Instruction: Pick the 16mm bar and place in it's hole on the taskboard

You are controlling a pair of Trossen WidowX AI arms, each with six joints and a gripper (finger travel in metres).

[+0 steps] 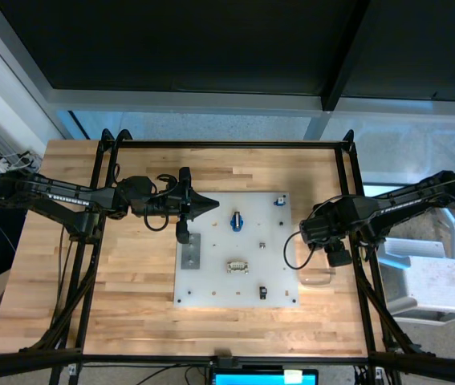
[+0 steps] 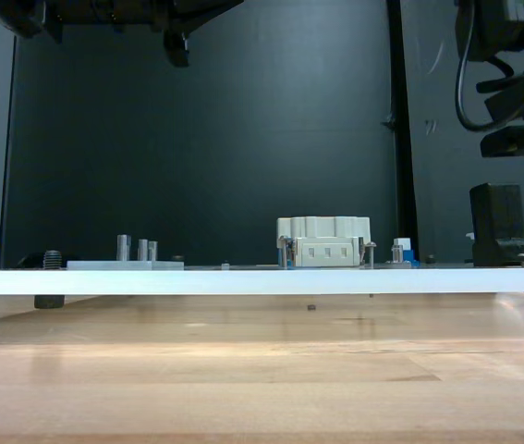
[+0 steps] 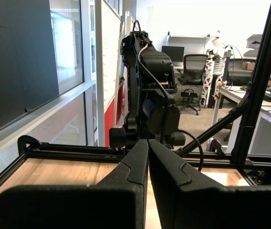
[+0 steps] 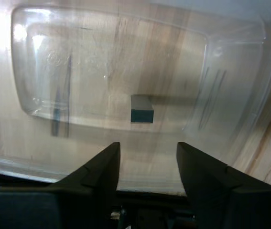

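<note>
16mm bar (image 4: 142, 115): lies free on the floor of the clear tray (image 4: 231, 71), clear of its seat, not held.
Tray position: on the tabletop (image 1: 131, 321), just beside the taskboard's (image 1: 211, 281) right edge.
Bar relative to right claw: straight ahead of the gap between the two fingers, apart from both.
Right claw (image 4: 148, 147): points down into the tray, fingers spread wide, gripping nothing and touching neither bar nor tray as far as the views show.
Left claw (image 3: 147, 143): raised over the taskboard's far left part, pointing level towards the right arm, fingers pressed together with nothing between them.
</note>
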